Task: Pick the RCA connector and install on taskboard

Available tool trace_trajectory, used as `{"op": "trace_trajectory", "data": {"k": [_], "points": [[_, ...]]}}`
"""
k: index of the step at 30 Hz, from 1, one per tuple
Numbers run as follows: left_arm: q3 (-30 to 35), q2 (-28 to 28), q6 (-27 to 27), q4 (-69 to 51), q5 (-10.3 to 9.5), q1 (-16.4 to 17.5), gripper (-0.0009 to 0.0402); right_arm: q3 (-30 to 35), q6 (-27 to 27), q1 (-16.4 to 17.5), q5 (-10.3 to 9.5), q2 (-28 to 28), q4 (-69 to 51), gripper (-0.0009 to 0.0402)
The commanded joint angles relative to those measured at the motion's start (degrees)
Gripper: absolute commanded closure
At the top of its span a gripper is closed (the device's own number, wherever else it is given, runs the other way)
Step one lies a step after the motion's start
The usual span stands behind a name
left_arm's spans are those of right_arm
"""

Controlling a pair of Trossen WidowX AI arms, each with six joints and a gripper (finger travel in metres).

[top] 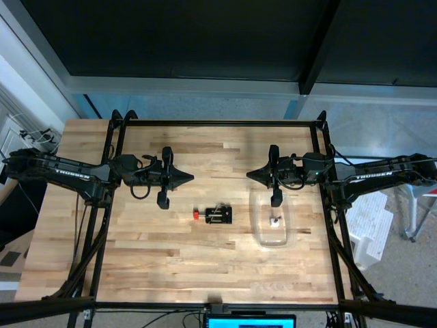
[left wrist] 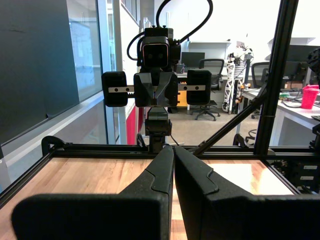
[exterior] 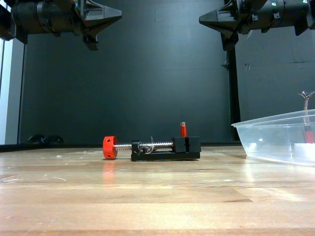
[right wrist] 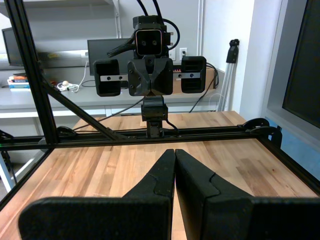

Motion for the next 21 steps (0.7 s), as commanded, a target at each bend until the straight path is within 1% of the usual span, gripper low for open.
{"op": "trace_trajectory", "data": {"k": [1,9,12,13,15,21], "points": [[0.0,0.0,0.0,0.0,0.00,0.0,0.0393,0.0,0.2,0.0,-0.17,0.0,0.0,0.0393],[0.0,0.0,0.0,0.0,0.00,0.0,0.0393,0.0,0.2,0.0,-0.20,0.0,-0.3,0.0393],[0.0,0.0,0.0,0.0,0.00,0.0,0.0393,0.5,1.0,0.1,-0.15,-0.4,-2.6,0.0393],[0.0,0.0,0.0,0.0,0.00,0.0,0.0393,1.1,1.7,0.1,-0.24,-0.6,-4.3,0.0393],[0.0,0.0,0.0,0.0,0.02,0.0,0.0393,2.6,2.1,0.2,-1.20,-1.4,-8.8,0.0393],[0.0,0.0,0.0,0.0,0.00,0.0,0.0393,9.0,1.6,1.8,-1.16,-3.1,-27.2,0.0393]]}}
